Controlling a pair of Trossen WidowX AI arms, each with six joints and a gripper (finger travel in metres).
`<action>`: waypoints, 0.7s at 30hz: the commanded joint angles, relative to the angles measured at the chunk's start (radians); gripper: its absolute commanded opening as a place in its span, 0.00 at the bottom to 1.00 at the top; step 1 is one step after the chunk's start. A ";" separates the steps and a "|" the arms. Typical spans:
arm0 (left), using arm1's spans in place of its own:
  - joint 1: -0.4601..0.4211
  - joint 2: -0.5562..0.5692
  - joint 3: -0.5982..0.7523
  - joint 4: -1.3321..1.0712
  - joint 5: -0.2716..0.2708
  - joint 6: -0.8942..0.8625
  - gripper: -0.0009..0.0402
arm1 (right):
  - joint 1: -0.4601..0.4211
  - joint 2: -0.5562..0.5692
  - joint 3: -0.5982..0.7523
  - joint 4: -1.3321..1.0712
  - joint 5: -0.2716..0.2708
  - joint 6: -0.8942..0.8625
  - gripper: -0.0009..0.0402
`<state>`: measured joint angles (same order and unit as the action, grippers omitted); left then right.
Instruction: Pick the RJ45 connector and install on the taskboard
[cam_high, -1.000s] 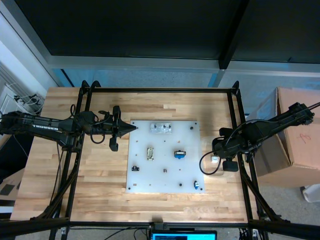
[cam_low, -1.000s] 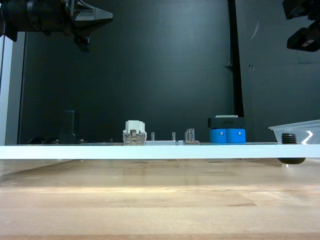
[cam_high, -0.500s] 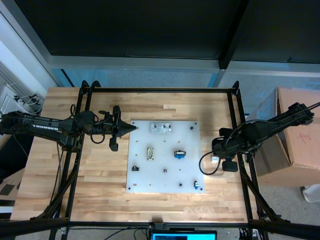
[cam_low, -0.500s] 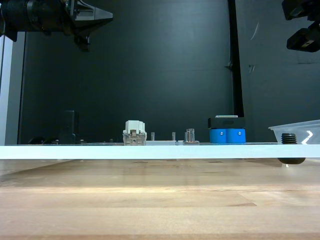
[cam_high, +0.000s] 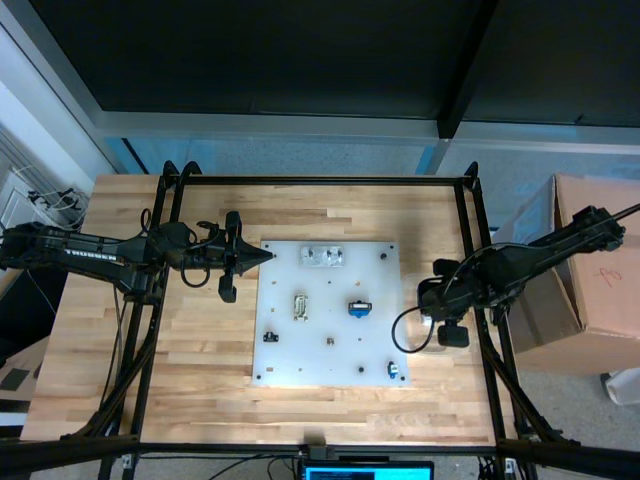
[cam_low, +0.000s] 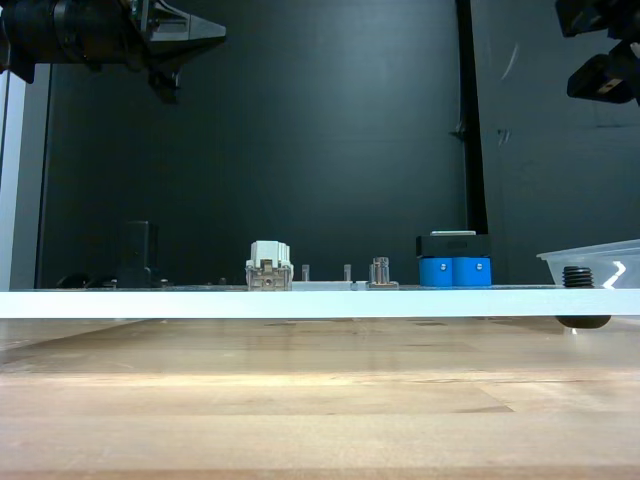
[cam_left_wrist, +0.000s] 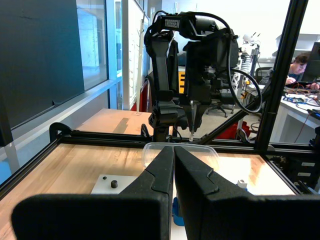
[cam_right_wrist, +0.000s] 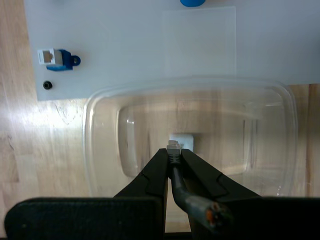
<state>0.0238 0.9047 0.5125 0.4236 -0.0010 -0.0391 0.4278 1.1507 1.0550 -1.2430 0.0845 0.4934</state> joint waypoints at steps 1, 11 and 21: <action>0.000 0.000 0.000 0.000 0.000 0.000 0.02 | 0.014 0.034 0.032 0.016 0.001 0.011 0.02; 0.000 0.000 0.000 0.000 0.000 0.000 0.02 | 0.060 0.133 0.084 0.081 0.000 0.060 0.02; 0.000 0.000 0.000 0.000 0.000 0.000 0.02 | 0.087 0.232 0.164 0.098 0.000 0.075 0.02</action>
<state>0.0238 0.9047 0.5125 0.4236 -0.0010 -0.0391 0.5114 1.3701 1.2072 -1.1461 0.0845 0.5667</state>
